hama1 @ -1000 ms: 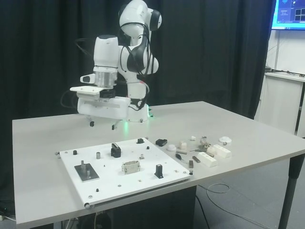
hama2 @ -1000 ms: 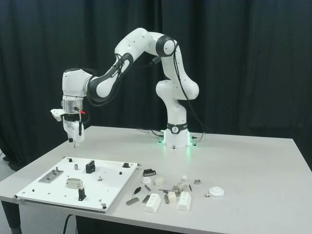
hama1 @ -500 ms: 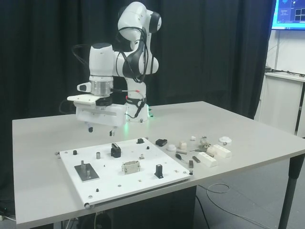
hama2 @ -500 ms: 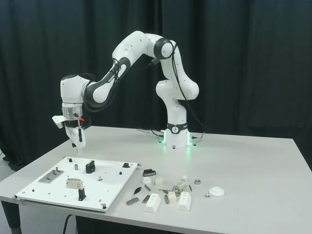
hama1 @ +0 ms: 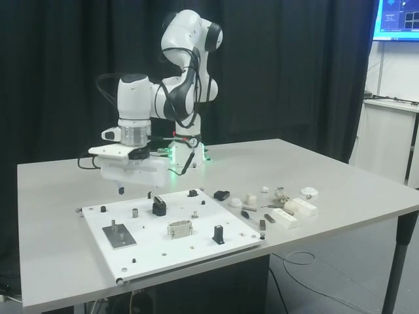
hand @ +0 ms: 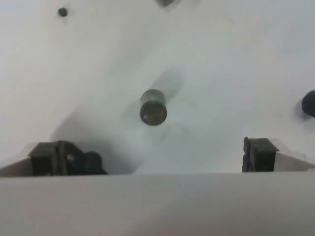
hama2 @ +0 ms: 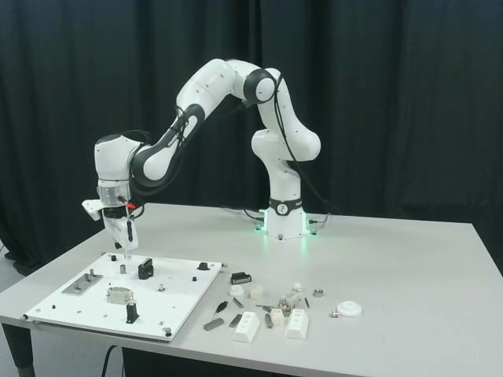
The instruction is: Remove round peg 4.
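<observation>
The short grey metal round peg (hand: 153,107) is framed beneath the wide-spread gripper (hand: 152,157); an off-centre descent risks striking it.

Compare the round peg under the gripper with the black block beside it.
The round peg is grey, slim and cylindrical; the black block is wider and angular. The peg lies below the gripper; the block stands aside. Both stand on the white board.
</observation>
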### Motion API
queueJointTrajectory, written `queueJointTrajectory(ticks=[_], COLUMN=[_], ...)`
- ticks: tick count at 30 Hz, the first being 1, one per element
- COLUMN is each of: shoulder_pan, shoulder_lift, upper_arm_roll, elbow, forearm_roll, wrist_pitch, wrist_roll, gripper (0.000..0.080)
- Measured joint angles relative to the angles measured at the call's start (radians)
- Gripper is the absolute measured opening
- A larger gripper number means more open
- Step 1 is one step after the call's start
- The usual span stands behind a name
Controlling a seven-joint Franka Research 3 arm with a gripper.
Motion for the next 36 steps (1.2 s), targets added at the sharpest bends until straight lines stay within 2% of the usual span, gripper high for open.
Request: queueJointTrajectory(ticks=[15, 36], shoulder_pan=[-0.011, -0.003], shoulder_lift=[0.063, 0.082], upper_arm_roll=[0.000, 0.005], elbow=[0.021, 0.021], forearm_roll=[0.053, 0.062], wrist_pitch=[0.029, 0.061], wrist_roll=[-0.074, -0.126], gripper=[0.0800, 0.0800])
